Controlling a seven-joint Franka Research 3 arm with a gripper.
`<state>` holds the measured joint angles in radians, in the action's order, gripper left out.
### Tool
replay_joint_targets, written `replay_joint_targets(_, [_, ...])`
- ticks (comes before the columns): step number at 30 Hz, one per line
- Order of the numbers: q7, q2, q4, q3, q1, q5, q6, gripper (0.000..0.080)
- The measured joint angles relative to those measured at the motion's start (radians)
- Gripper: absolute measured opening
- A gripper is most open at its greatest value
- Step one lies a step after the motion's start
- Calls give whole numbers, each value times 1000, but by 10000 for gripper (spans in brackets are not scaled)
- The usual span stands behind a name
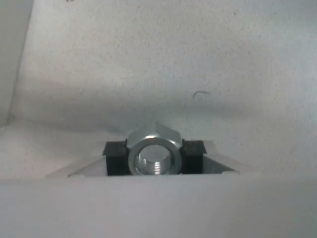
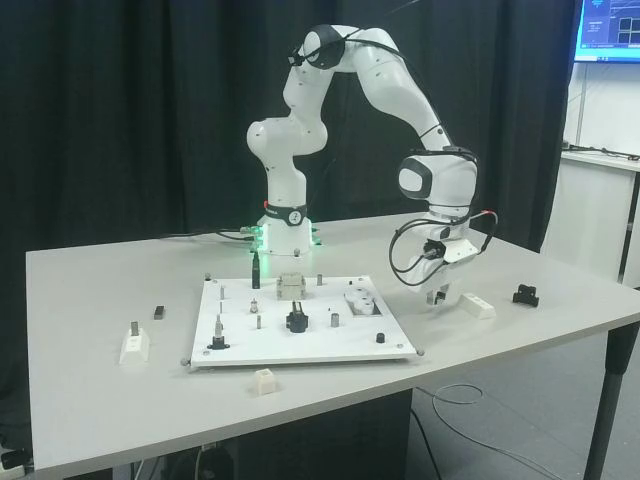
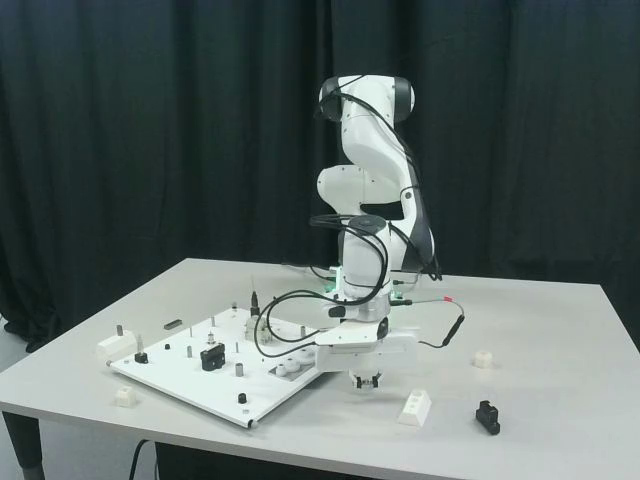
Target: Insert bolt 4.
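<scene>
Two black pads (image 1: 115, 157) clamp a threaded hex part, your bolt (image 1: 153, 153), at the wrist, above bare grey table (image 1: 148, 64). First room view: you see the gripper (image 2: 440, 296) low beside the white board (image 2: 300, 345), near a white block (image 2: 478, 306). Second room view: gripper (image 3: 364, 381) just off the board's (image 3: 200, 385) edge.

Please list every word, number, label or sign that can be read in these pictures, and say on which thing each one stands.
None can be read.
Screen in the first room view's upper corner: shows lines of text, too small to read.
Arm base: a round mark on the dark band, too small to read.
Board, blocks and the nut in the gripper: no text visible.
</scene>
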<state>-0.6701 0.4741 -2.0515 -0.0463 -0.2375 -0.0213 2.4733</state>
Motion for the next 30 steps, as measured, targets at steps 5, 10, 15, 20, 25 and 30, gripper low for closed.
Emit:
replay_joint_targets(5, [0,-4,7,0,0,0,-13,226])
replay_joint_targets(10, [0,-6,12,-1,0,0,-24,225])
replay_joint_targets(15, [0,-6,16,-2,0,0,-29,225])
replay_joint_targets(20, [0,-6,16,-2,0,0,-30,225])
replay_joint_targets(25, [0,-6,16,-2,0,0,-30,225])
replay_joint_targets(30, [1,-6,16,-2,0,0,-30,225])
